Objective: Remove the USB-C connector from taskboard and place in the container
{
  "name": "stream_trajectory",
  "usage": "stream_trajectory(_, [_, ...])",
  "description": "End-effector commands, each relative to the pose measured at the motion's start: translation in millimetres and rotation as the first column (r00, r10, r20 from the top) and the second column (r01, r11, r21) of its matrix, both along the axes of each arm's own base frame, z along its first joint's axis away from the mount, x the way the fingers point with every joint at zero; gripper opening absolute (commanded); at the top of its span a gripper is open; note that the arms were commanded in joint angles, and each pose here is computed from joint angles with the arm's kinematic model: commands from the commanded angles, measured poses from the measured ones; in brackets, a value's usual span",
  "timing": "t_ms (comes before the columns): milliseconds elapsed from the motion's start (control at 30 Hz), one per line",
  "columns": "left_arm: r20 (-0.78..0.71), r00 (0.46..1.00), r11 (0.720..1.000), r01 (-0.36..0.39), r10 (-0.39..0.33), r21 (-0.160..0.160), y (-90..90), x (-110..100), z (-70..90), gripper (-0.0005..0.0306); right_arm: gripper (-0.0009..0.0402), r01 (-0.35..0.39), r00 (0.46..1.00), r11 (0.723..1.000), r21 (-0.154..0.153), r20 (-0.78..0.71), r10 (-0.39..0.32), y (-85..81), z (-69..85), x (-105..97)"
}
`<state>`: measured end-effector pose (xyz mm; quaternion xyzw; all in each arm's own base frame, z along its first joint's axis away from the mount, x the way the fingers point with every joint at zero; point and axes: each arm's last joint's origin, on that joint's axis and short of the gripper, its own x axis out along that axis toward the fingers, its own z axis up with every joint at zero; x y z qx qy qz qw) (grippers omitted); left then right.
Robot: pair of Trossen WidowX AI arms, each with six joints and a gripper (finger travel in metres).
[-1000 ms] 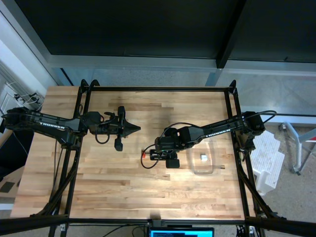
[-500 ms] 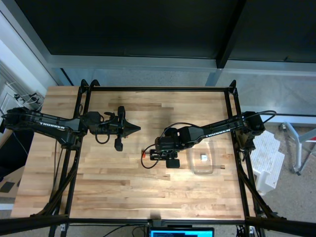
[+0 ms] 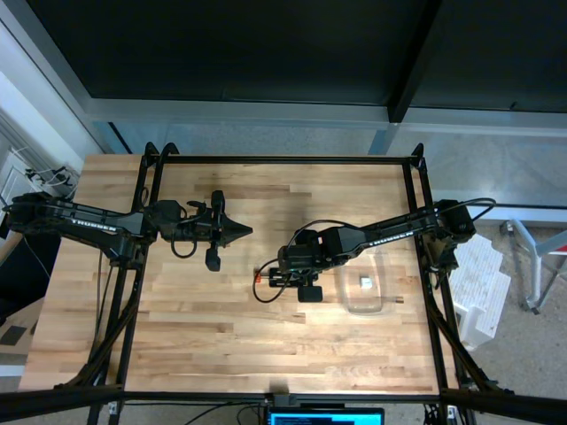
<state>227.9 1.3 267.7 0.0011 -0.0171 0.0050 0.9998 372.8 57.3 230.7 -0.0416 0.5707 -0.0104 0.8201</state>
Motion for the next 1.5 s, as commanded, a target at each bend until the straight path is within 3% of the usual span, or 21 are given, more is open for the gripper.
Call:
stream_trajectory(33, [0.000, 1.000, 1.000, 0.000, 0.000, 0.000, 0.0, 0, 0.0, 0.0000, 0.0002, 0.003, 1.000, 1.000, -0.007, 0.002, -0.003, -0.2, 0.1, 0])
stream_trajectory(567, [0.000, 1.000, 1.000, 0.000, 0.000, 0.000, 0.0, 0, 0.0, 0.0000, 0.0000, -0.001, 1.000, 1.000, -0.007, 0.017, 0.001, -0.3, 7.0, 0])
stream_trajectory(1333, [-0.001, 1.000, 1.000, 0.000, 0.000, 0.000, 0.0, 0, -0.1, 0.0000, 0.0000, -0.006, 0.999, 1.000, -0.003, 0.054, 0.006, -1.8, 29.6, -12])
stream_trajectory(1500, [-0.001, 1.000, 1.000, 0.000, 0.000, 0.000, 0.0, 0, -0.1, 0.0000, 0.0000, -0.005, 0.999, 1.000, 0.001, 0.053, 0.005, 0.5, 40.7, -22])
